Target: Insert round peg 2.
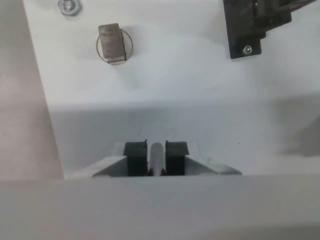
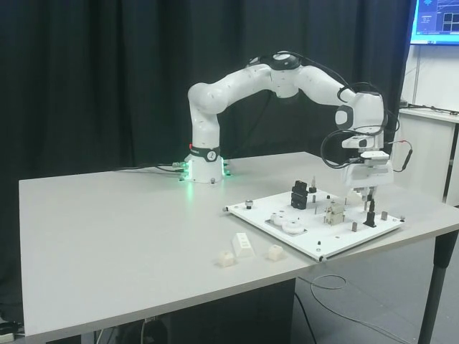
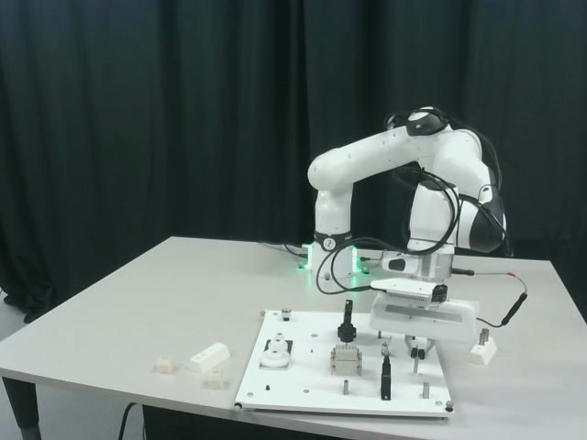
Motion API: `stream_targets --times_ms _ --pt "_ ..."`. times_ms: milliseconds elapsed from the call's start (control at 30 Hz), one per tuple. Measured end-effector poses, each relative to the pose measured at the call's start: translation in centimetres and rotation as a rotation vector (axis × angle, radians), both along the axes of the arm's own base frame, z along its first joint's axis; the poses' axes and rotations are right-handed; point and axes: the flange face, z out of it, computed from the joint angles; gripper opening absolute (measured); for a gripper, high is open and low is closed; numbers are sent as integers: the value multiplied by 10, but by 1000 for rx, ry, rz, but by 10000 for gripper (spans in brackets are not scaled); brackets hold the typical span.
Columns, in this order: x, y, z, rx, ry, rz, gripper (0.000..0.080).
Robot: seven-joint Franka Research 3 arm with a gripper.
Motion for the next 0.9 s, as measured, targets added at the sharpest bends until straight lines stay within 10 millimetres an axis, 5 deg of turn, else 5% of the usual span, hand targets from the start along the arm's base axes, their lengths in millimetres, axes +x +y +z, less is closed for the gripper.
stream_targets --times_ms 900 --pt "-8 2 -10 9 17 -3 72"
